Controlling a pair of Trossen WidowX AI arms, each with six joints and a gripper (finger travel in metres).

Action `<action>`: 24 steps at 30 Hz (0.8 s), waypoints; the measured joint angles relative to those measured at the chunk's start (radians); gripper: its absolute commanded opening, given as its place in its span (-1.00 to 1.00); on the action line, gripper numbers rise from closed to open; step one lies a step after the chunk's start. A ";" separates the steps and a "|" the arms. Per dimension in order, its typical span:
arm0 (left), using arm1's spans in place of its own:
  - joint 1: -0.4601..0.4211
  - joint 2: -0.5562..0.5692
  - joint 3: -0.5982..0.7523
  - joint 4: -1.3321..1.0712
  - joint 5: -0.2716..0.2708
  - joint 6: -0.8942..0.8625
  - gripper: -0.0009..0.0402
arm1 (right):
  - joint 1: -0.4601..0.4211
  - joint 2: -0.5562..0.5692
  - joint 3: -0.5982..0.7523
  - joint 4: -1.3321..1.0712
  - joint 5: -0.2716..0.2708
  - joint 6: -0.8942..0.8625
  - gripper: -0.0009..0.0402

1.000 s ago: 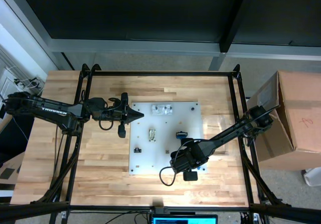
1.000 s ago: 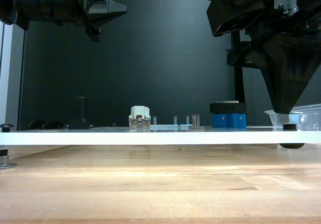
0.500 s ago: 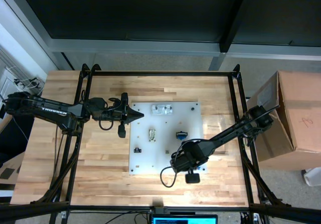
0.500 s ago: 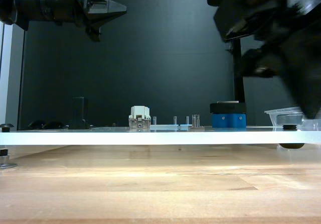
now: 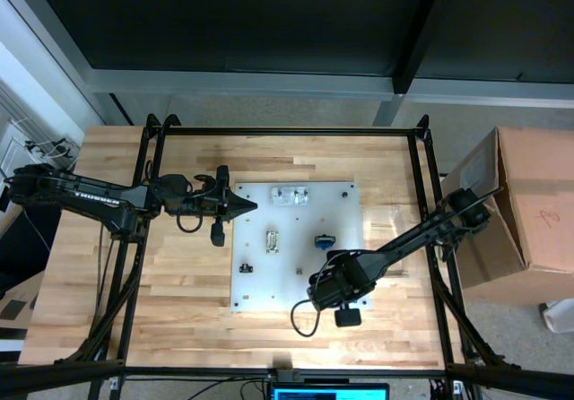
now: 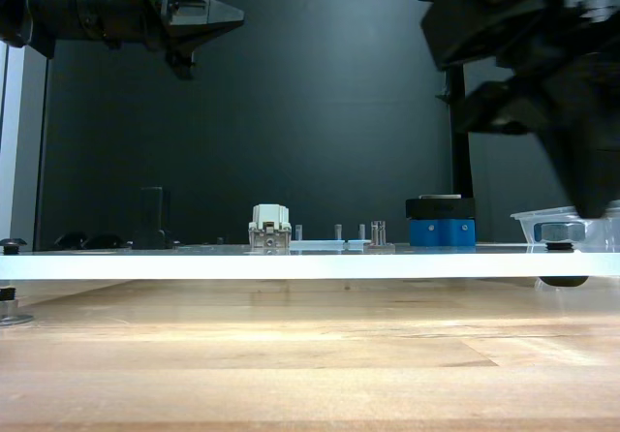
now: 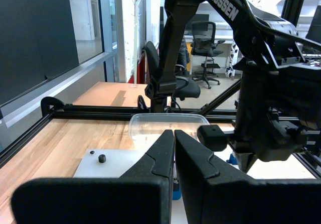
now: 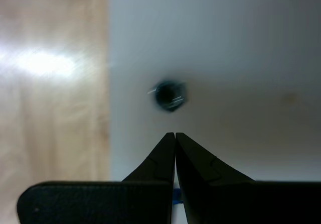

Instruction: Pick the M12 nut and place it on its threads and fasten

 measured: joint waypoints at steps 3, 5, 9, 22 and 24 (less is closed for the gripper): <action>0.000 0.000 0.000 0.000 0.000 0.000 -0.96 | -0.002 -0.005 0.005 -0.002 0.029 0.003 -0.96; 0.000 0.000 0.000 0.000 0.000 0.000 -0.96 | -0.002 -0.005 0.008 -0.008 0.027 0.003 -0.96; 0.000 0.000 0.000 0.000 0.000 0.000 -0.96 | -0.001 -0.005 0.011 -0.008 0.026 0.003 -0.96; 0.000 0.000 0.000 0.000 0.000 0.000 -0.96 | 0.000 0.028 0.011 0.029 0.051 0.015 -0.96; 0.000 0.000 0.000 0.000 0.000 0.000 -0.96 | 0.002 0.037 0.011 0.045 0.020 0.015 -0.96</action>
